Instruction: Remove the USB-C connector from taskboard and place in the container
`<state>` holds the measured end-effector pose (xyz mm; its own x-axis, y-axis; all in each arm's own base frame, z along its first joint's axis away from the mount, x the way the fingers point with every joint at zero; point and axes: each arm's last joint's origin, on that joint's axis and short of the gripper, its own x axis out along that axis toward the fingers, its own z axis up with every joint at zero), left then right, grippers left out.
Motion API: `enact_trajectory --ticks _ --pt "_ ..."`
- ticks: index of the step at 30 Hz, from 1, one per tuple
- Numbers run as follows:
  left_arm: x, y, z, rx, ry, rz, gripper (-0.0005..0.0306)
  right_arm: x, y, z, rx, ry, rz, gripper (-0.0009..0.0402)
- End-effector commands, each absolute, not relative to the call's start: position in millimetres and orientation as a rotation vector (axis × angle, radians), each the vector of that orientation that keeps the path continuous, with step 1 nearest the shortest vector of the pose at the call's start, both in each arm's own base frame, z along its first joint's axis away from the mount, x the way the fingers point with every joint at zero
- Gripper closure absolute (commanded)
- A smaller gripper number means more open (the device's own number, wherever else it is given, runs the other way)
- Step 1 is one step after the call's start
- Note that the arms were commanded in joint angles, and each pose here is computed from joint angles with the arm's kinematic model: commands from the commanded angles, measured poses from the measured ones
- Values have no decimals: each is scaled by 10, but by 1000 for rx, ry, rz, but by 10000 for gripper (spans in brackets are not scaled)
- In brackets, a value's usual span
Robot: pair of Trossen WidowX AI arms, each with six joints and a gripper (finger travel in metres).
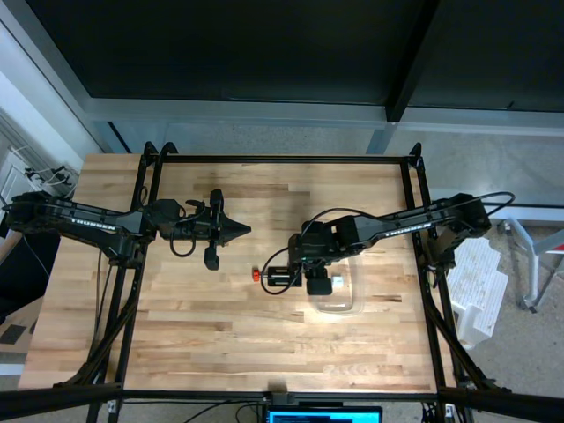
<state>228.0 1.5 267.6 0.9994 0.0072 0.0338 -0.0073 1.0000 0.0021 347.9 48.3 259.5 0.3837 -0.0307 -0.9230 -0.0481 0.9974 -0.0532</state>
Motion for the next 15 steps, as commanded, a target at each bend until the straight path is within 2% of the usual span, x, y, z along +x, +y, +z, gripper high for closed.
enact_trajectory --ticks 1,15 --pt "2280 15 2676 2 -34 7 300 3535 496 2560 -72 1182 9 226" --pt "2280 15 2676 2 -34 7 300 3655 538 2373 -56 1193 -1 226"
